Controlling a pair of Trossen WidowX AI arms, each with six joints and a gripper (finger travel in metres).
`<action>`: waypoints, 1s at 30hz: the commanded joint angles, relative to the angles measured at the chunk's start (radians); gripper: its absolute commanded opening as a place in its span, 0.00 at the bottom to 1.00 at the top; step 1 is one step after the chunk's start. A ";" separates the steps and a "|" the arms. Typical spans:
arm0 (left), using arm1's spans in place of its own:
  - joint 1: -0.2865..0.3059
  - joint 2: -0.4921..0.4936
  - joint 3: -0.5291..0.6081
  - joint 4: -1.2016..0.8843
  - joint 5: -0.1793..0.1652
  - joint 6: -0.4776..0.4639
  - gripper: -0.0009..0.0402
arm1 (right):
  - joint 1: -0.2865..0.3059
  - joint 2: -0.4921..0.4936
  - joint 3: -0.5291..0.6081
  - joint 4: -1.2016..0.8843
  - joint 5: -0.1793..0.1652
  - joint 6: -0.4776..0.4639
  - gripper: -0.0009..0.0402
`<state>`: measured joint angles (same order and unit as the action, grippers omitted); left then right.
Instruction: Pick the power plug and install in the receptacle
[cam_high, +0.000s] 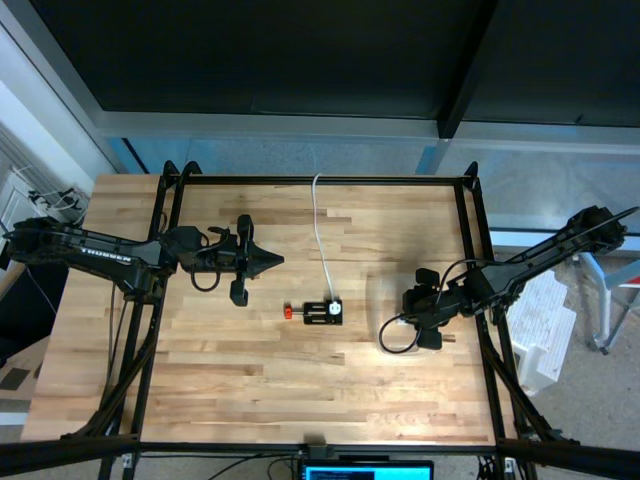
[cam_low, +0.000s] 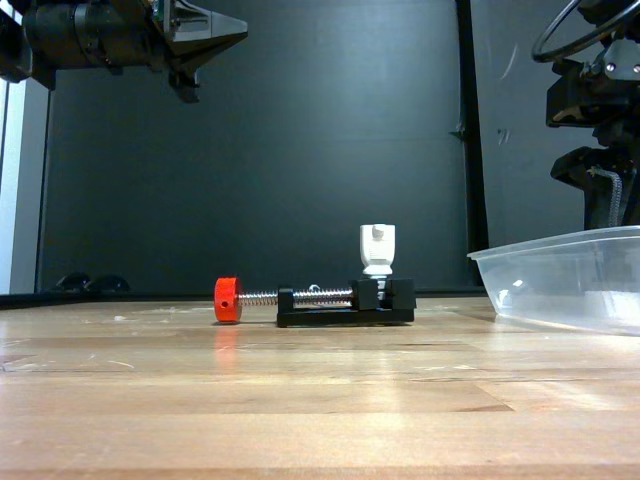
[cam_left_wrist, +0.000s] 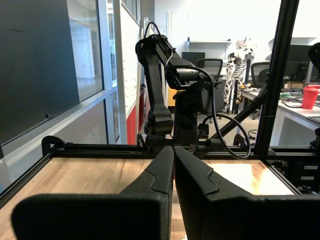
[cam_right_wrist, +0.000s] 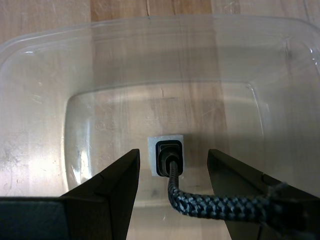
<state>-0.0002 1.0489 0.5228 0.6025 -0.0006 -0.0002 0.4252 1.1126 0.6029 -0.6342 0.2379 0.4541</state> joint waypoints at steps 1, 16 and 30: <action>0.000 0.000 0.000 0.000 0.000 0.000 0.02 | 0.000 0.007 -0.001 0.001 -0.003 0.000 0.48; 0.000 0.000 0.000 0.000 0.000 0.000 0.02 | 0.000 0.035 -0.007 0.025 -0.018 -0.016 0.39; 0.000 0.000 0.000 0.000 0.000 0.000 0.02 | 0.000 0.035 -0.008 0.026 -0.018 -0.017 0.06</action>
<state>-0.0002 1.0489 0.5228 0.6025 -0.0006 -0.0002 0.4248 1.1477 0.5949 -0.6083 0.2192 0.4358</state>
